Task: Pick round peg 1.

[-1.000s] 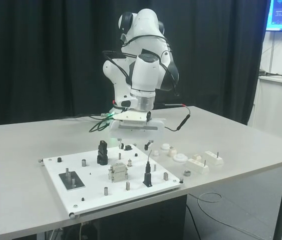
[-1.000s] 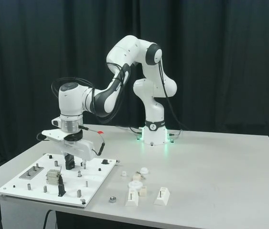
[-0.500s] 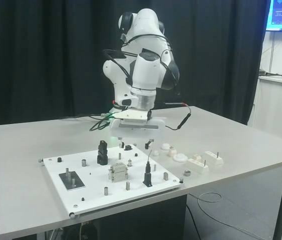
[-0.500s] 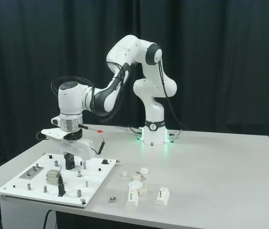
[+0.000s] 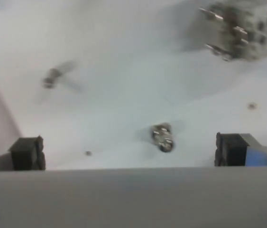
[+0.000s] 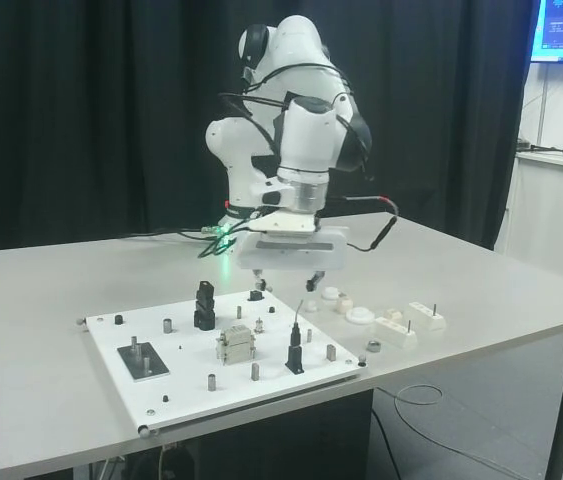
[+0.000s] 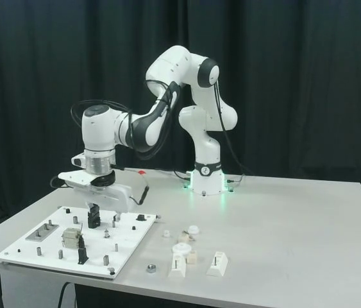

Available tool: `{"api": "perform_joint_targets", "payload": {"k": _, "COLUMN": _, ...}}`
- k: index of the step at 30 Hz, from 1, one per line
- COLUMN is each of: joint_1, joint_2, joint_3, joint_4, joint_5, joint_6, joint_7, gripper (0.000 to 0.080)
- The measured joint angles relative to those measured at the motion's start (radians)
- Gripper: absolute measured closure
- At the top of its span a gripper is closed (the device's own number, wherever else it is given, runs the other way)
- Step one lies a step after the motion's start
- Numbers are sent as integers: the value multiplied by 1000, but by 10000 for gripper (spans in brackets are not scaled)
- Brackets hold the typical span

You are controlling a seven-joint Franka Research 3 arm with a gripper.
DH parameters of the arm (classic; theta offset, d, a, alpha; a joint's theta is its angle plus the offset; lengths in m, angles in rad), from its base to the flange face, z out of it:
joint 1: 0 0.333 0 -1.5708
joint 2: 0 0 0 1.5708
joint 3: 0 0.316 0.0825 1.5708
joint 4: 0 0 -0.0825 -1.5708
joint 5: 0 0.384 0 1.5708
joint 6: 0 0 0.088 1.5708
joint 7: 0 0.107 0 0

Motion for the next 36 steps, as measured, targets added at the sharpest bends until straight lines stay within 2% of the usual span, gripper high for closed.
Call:
{"api": "perform_joint_targets", "payload": {"k": 13, "joint_1": 35, "joint_2": -4, "joint_3": 93, "joint_4": 36, "joint_5": 6, "joint_6": 0, "joint_7": -34, "gripper": 3}}
{"api": "perform_joint_targets", "payload": {"k": 19, "joint_1": 64, "joint_2": 1, "joint_3": 122, "joint_4": 47, "joint_5": 6, "joint_6": 22, "joint_7": -71, "gripper": 3}}
{"api": "perform_joint_targets", "payload": {"k": 27, "joint_1": 113, "joint_2": 27, "joint_3": 128, "joint_4": 69, "joint_5": 5, "joint_6": 63, "joint_7": -71, "gripper": 3}}
{"api": "perform_joint_targets", "payload": {"k": 36, "joint_1": 150, "joint_2": 76, "joint_3": 131, "joint_4": 105, "joint_5": 5, "joint_6": 110, "joint_7": -71, "gripper": 3}}
